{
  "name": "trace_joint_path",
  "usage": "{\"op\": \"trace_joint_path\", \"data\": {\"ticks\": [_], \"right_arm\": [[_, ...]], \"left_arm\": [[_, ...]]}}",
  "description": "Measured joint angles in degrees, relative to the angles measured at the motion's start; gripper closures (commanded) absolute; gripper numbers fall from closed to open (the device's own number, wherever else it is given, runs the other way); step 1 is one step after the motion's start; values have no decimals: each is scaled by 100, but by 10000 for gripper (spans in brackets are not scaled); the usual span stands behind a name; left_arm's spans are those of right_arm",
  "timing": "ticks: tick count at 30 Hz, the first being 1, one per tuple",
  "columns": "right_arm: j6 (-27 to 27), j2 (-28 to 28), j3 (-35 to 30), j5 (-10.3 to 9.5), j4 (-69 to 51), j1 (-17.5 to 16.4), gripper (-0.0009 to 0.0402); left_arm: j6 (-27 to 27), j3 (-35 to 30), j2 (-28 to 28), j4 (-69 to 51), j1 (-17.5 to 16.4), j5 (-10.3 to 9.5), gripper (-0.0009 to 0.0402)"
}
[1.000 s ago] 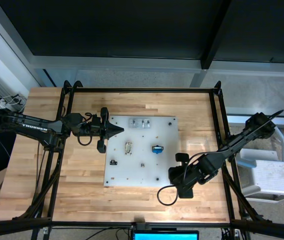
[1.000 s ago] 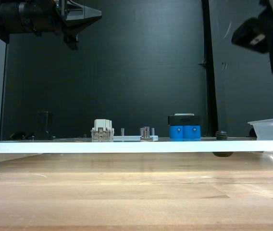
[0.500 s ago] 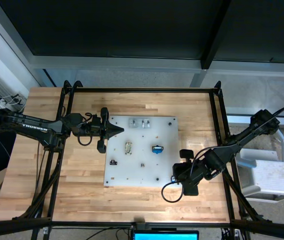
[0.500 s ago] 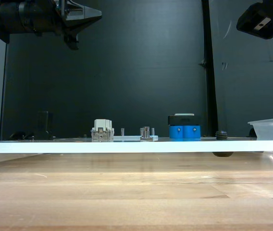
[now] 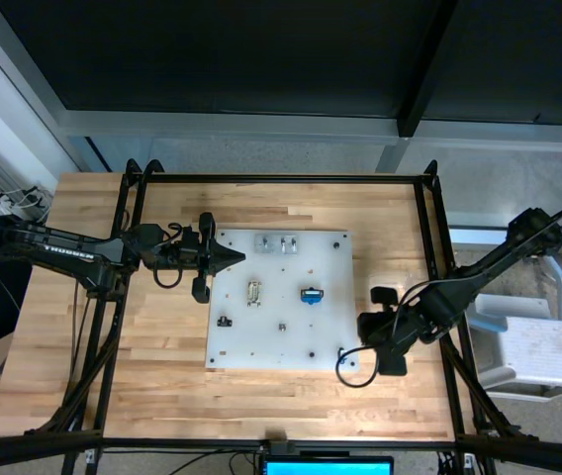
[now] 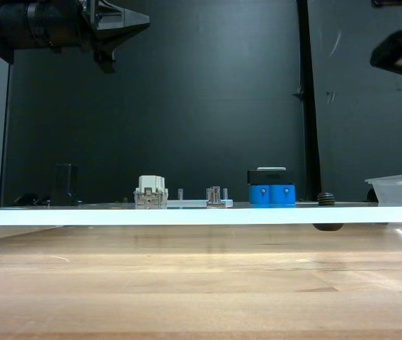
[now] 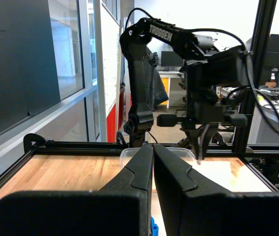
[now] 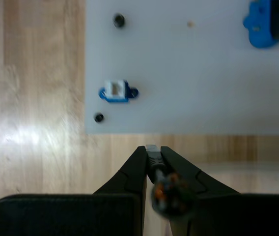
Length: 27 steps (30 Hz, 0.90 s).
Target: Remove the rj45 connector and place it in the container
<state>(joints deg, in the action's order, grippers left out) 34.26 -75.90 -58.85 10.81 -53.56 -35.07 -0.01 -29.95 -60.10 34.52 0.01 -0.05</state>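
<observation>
The rj45 connector (image 8: pixel 152 156) is a small clear plug with a dark cable behind it, pinched between the fingers of my right gripper (image 8: pixel 152 153). That gripper (image 5: pixel 368 332) hangs just off the right edge of the white board (image 5: pixel 281 332), above bare wood. The container (image 5: pixel 400 282), a clear tub, sits on the table just behind it and also shows in the low view (image 6: pixel 393 188). My left gripper (image 5: pixel 236 257) is shut and empty, held high at the board's left edge. The left wrist view shows my right gripper (image 7: pixel 199 152) pointing down in front of the container (image 7: pixel 129 153).
The board carries a blue socket block (image 5: pixel 311 295), a grey connector (image 5: pixel 253 294), a small blue-framed white socket (image 8: pixel 115 91) near its right edge and metal parts (image 5: pixel 276 242) at the back. A black frame (image 5: pixel 429 198) borders the table.
My right arm has moved right and risen, carrying the connector from the board's near right corner to off its right edge. The left arm has not moved.
</observation>
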Motion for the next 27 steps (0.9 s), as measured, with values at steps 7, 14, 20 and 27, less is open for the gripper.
{"op": "trace_joint_path", "data": {"ticks": [7, 14, 20, 27], "right_arm": [[245, 723, 691, -59, -7, 0, 393], [446, 1309, 1314, -225, -48, -7, 393], [551, 1679, 1674, -310, -313, -13, 393], [555, 1897, 1917, -306, -404, -11, 393]], "left_arm": [[0, 2, 0, -2, 0, 0, 392], [-2, 0, 0, 0, 0, 0, 392], [0, 0, 0, 0, 0, 2, 392], [-2, 0, 0, -2, 0, 2, 392]]}}
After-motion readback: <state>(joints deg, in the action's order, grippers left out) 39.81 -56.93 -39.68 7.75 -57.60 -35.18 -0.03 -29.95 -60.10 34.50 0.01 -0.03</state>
